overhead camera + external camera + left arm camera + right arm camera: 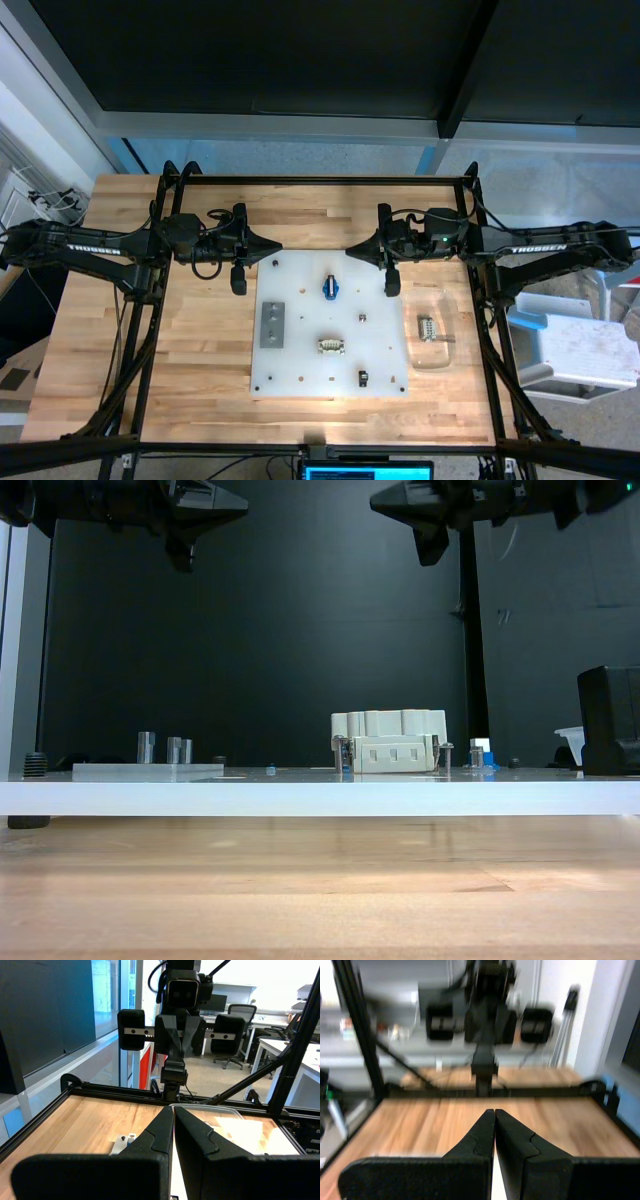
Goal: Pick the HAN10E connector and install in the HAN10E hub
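High view: HAN10E connector [427, 328] lies in a clear tray [446, 352] on the table [200, 360], just right of the white board [300, 372], long axis near-to-far. Right claw [352, 250], fingers pressed together, hangs over the board's far edge and is the nearer one; the connector sits nearward and rightward of it. Left claw [276, 246], likewise closed, is farther off. HAN10E hub [331, 345] sits on the board.

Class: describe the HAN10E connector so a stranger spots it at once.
The left gripper and right gripper hang above the far edge of the white task board; beside its right edge lies a clear tray. The HAN10E connector is the beige block inside it, the only part off the board.
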`<state>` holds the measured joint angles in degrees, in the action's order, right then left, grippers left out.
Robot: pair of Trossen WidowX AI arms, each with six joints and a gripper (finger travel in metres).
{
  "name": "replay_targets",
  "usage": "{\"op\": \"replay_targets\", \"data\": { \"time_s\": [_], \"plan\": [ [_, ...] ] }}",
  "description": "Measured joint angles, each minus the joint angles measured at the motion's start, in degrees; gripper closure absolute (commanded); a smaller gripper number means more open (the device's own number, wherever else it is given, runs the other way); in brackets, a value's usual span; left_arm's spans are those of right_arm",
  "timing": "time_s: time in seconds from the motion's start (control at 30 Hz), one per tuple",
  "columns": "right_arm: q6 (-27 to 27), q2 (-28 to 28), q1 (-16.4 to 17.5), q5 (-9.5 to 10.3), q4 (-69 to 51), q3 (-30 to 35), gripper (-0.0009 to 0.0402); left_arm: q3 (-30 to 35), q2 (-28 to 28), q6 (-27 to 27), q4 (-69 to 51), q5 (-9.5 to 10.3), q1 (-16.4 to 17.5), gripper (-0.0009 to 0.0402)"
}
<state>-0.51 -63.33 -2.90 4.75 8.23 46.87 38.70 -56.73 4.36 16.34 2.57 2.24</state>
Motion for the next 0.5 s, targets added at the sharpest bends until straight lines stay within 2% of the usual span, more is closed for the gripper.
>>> {"op": "replay_targets", "data": {
  "time_s": [0.07, 0.13, 0.27, 0.37, 0.5],
  "plan": [
    [2.0, 0.0, 0.0, 0.74, -9.1, 3.2, 0.0393, 0.0, 0.0, 0.1, 0.0, 0.0, 0.0, 0.0392],
    [3.9, 0.0, 0.1, 2.36, -17.7, 6.1, 0.0393, 0.0, 0.0, 0.0, 0.0, 0.0, 0.0, 0.0393],
    [8.3, -0.2, 0.4, 3.21, -30.7, 10.6, 0.0393, 0.0, 0.0, 0.0, 0.0, 0.0, 0.0, 0.0392],
    [13.5, -0.2, 0.5, 4.74, -39.7, 13.3, 0.0393, 0.0, 0.0, 0.0, 0.0, 0.02, 0.0, 0.0392],
    [19.9, -0.2, 1.2, 4.96, -49.1, 15.4, 0.0393, 0.0, 0.0, 0.0, 0.0, 0.02, 0.0, 0.0393]
  ]
}}
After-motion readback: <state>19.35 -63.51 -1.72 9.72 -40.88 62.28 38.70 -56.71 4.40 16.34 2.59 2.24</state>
